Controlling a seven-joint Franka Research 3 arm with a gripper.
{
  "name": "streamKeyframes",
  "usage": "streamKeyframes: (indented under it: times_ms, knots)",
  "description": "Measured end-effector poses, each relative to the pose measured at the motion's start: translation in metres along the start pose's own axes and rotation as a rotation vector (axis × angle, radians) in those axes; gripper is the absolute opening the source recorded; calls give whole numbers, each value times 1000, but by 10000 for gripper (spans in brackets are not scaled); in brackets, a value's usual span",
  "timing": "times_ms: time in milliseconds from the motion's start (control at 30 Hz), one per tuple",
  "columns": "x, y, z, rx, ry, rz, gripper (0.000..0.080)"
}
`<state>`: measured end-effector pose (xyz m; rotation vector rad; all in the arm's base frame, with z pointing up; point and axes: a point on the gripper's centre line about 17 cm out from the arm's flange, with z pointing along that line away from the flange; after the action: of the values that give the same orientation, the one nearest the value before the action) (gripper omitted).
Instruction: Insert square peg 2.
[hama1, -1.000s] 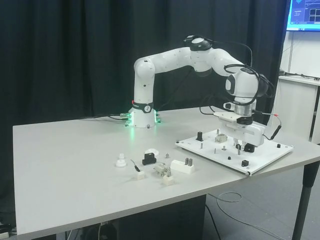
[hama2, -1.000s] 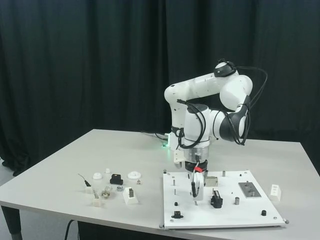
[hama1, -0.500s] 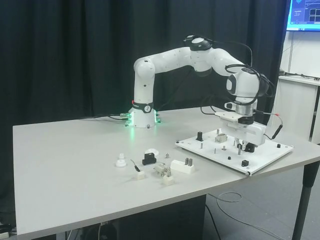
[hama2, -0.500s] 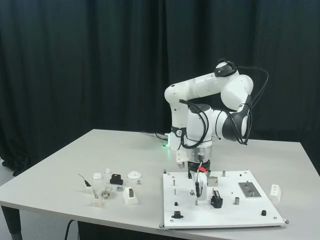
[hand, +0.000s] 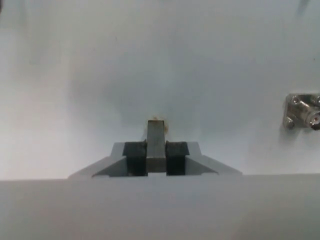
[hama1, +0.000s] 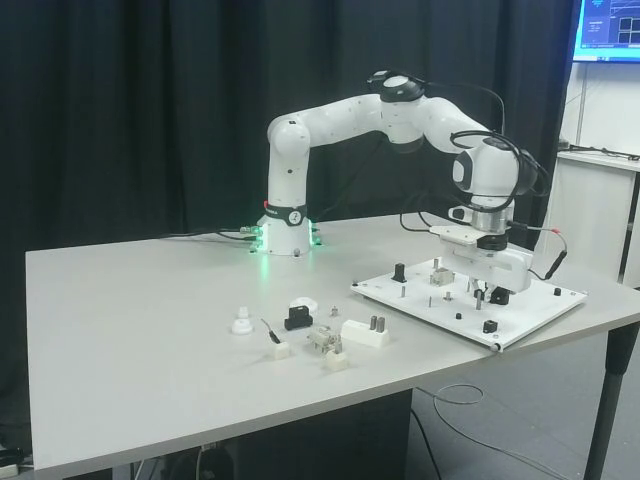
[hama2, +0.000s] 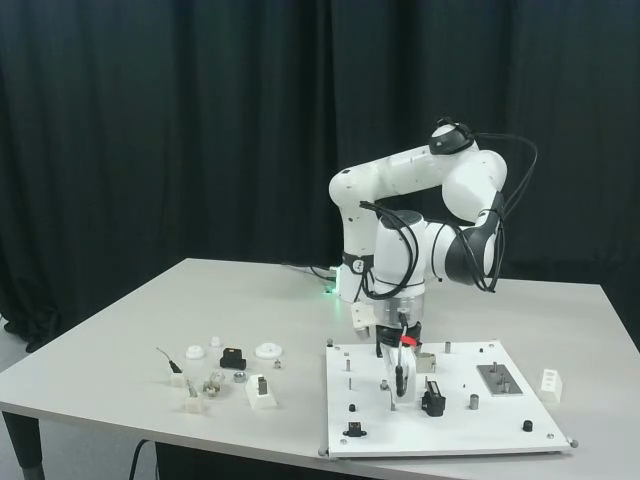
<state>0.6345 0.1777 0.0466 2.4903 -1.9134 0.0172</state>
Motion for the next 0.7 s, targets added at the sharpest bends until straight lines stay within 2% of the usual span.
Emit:
streamKeyframes:
  times_ms: [367,633,700]
  knots:
    - [1,-1,0,6,8,14,76]
    - [9,-2,-5,11,21,81,76]
    - [11,-2,-8,12,28,87,638]
